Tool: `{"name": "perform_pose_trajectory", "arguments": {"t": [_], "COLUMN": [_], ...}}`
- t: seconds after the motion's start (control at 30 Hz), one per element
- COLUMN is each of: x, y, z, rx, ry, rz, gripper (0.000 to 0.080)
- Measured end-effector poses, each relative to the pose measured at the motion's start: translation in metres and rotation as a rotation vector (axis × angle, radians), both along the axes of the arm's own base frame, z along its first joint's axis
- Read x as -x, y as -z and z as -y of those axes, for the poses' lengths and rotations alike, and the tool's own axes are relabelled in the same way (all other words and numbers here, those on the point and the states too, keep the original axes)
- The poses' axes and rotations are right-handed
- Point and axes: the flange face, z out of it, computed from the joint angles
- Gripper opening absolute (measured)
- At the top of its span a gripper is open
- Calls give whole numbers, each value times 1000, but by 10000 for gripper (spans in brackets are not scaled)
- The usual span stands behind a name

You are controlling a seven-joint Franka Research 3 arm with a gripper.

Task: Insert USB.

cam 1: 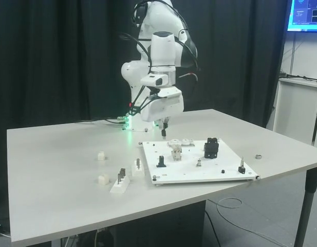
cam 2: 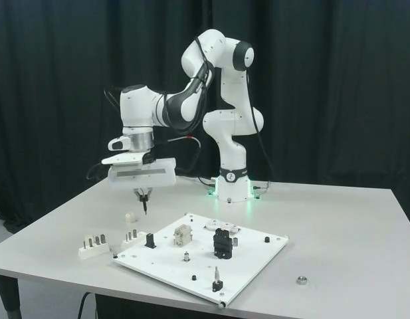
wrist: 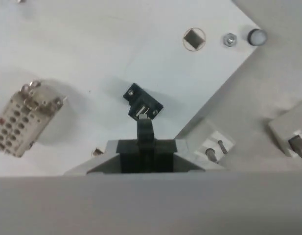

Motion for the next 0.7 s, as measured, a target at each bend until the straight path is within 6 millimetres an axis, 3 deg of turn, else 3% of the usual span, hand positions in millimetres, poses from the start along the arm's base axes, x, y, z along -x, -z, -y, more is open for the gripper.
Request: {"name": "perform_pose_trajectory", "arguments": {"t": [0.7], "x": [-3], "y": [13], "z": [0], "rx": [20], "ry": [349], "rz": [-13], "gripper": [58]}}
